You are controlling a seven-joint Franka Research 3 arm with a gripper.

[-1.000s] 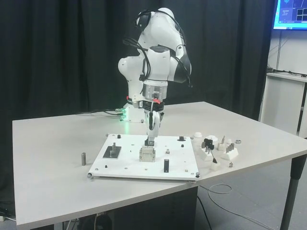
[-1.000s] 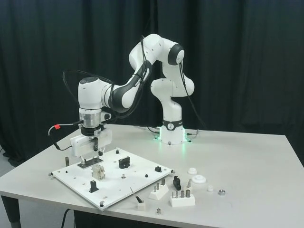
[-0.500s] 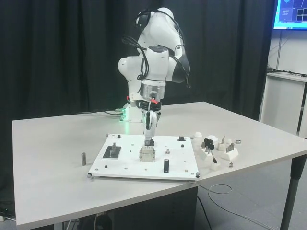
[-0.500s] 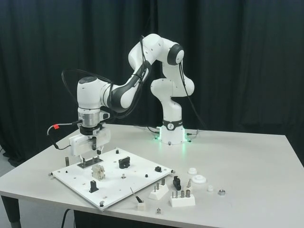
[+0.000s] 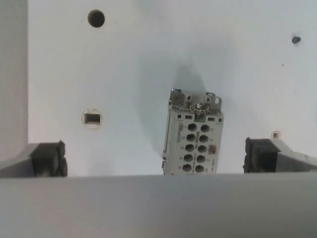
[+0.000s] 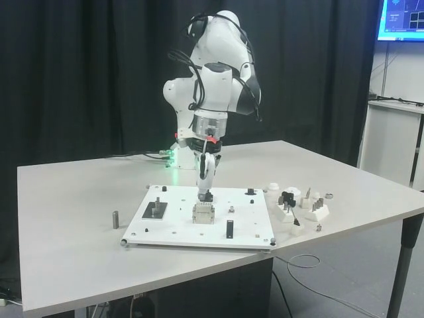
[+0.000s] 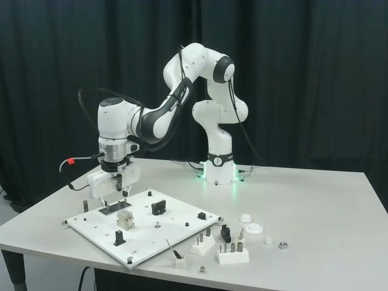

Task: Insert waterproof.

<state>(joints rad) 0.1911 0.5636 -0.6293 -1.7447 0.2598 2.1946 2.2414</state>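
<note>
The multi-pin waterproof connector (image 5: 193,136) stands upright on the white board (image 5: 124,74), seated near the board's middle (image 6: 203,213) (image 7: 125,219). My gripper (image 5: 153,156) hangs a little above it (image 6: 206,194) (image 7: 115,194). It is open, with the black fingertips (image 5: 48,158) spread wide and nothing held between them. In the wrist view the connector's pin face shows between the two tips, its lower end hidden by the gripper body.
On the white board (image 6: 179,225) are a grey plate (image 6: 156,210), a black post (image 6: 228,228) and small pegs. White holders with small parts (image 6: 301,205) sit on the grey table beside the board. A short grey cylinder (image 6: 115,218) stands off the board's other side.
The gripper has risen from just above the connector, fingers staying open. The connector has stayed in place on the board.
</note>
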